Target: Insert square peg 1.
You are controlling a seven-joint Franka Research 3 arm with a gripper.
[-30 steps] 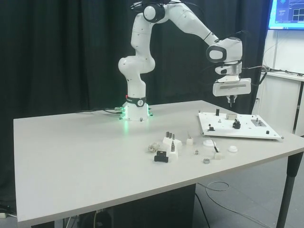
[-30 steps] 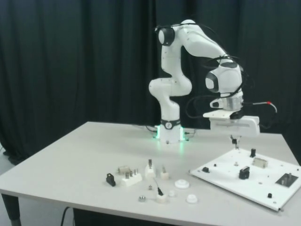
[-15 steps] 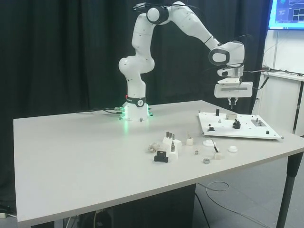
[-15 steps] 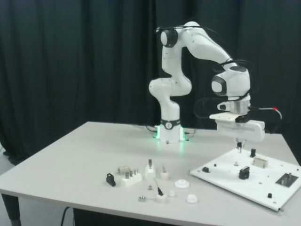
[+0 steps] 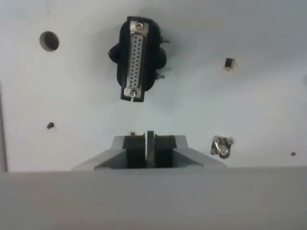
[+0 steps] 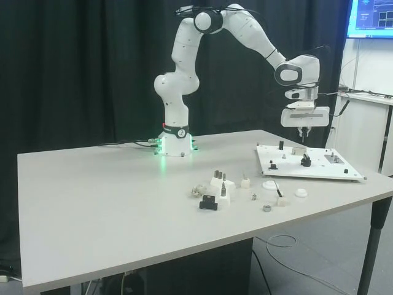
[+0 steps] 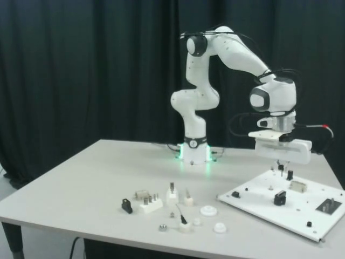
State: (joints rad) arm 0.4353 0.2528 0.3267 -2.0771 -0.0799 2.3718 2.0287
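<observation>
My tool [image 5: 150, 148] hangs above the white board [image 6: 319, 170], clear of it, with its two black fingers [image 5: 134, 151] drawn nearly together on a thin grey peg [image 5: 150, 146] that stands upright between them. This is the square peg, pinched at its upper part with its lower end pointing down at the board. Below me in the wrist view lies a black multi-pin connector [image 5: 138, 64] mounted on the board, and a small square hole [image 5: 229, 62] sits well apart from it. A little metal coaxial socket [image 5: 221, 146] stands close beside my fingers. The board rests on the grey surface [image 6: 110, 190], near its edge.
</observation>
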